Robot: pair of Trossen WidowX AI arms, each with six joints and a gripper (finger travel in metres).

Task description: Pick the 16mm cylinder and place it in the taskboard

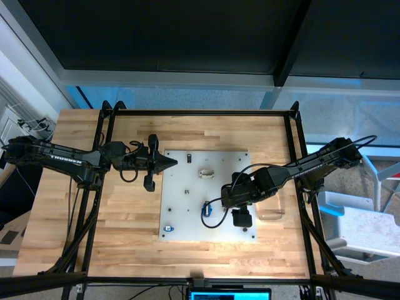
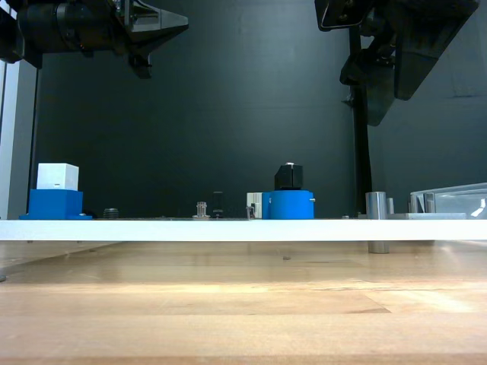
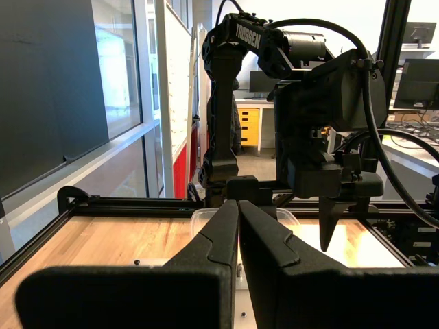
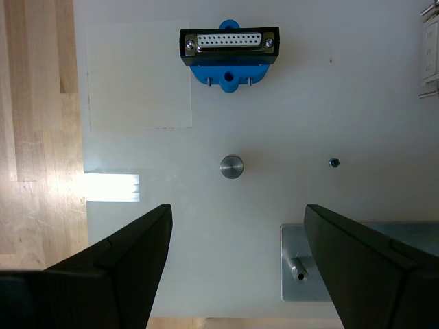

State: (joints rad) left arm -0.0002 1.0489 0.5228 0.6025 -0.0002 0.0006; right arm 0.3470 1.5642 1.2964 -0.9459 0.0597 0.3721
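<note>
two grippers hang well above the taskboard (image 1: 187,215), with open air over the whole plate. the left gripper (image 1: 174,162) sits high over the board's left edge, pointing right, its fingers (image 3: 219,240) pressed flat together with nothing between them. the right gripper (image 4: 236,212) hovers over the near right part of the board, pointing straight down, its fingers (image 4: 130,253) spread wide and empty. the 16mm cylinder (image 4: 232,166) stands upright in a hole of the taskboard, its round top seen end-on from the right wrist, in line with the gap between the spread fingers and touched by neither. from table height it rises above the plate and its lower end pokes out underneath, with the right gripper well apart overhead. bare white board rings the cylinder on all sides: the blue connector (image 4: 228,65) lies well apart to its left, a small nut (image 4: 334,162) well apart on its far side, and a grey plate (image 4: 291,274) with a pin nearer, to its far right. the board's near edge meets the wooden table (image 4: 34,137), and the clear tray (image 1: 275,212) lies just beside its right edge.
</note>
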